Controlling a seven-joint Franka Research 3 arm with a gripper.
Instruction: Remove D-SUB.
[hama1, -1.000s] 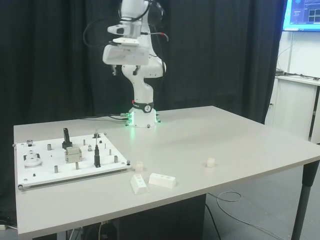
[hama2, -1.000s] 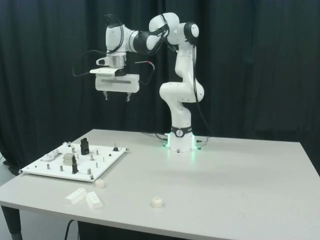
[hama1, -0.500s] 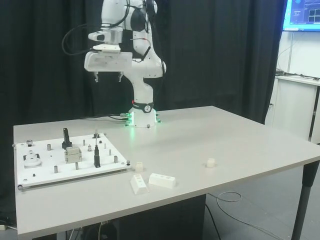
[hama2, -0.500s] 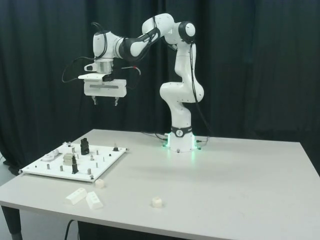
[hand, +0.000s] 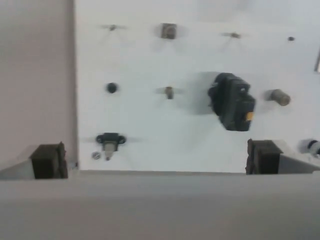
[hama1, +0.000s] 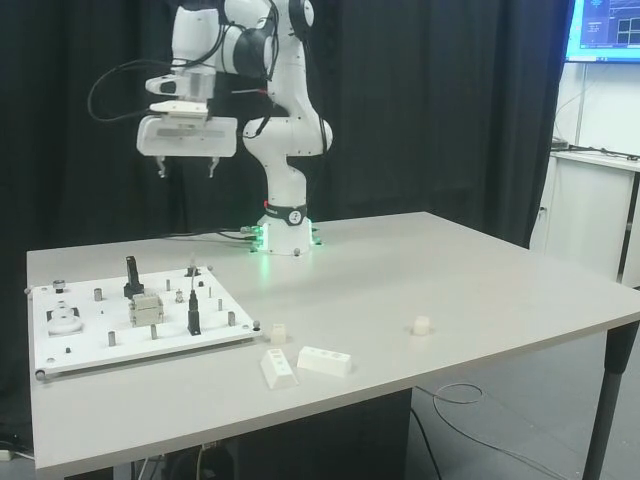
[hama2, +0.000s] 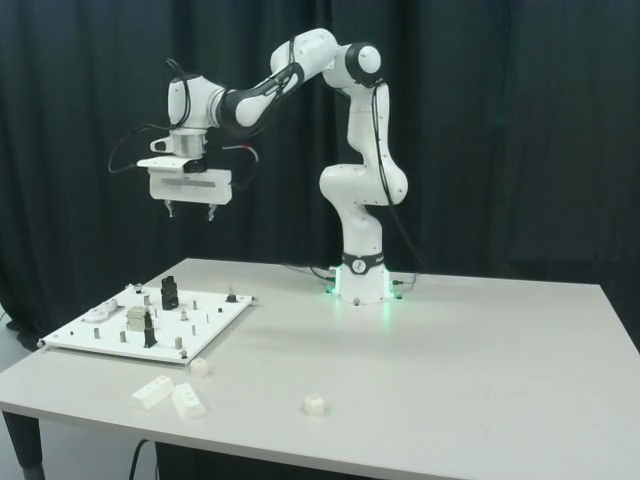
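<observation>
Board (hand: 150, 125) smooth plastic; pegs (hand: 169, 92) metal; table (hama1: 450, 270) matt.

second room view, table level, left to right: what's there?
White board → two white blocks, a small cube beside them → small white piece → arm base.

Open pincer (hand: 155, 160) above white board (hand: 150, 120) bearing black connector (hand: 231, 101).
</observation>
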